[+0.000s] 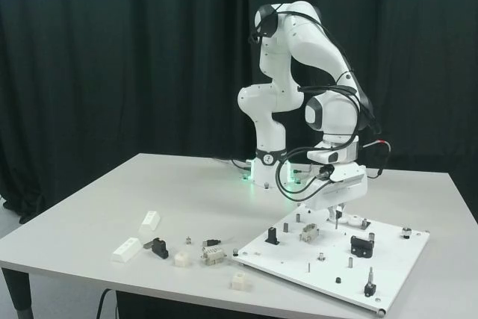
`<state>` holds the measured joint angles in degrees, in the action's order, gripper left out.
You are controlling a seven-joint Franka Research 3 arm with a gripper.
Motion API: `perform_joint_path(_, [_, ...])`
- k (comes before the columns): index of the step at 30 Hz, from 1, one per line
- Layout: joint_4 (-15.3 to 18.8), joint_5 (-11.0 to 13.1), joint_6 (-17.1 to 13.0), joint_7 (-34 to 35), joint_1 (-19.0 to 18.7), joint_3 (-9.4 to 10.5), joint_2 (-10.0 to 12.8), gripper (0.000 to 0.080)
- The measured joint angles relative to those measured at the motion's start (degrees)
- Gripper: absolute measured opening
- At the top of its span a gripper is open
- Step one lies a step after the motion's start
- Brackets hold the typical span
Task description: Place square peg 1.
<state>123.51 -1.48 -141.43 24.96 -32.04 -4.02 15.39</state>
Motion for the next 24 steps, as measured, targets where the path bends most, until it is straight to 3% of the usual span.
perform_joint_path(24, [-0.9, 0.2, 0.4, 2.3, 0.0, 0.49, 0.0, 0.0036])
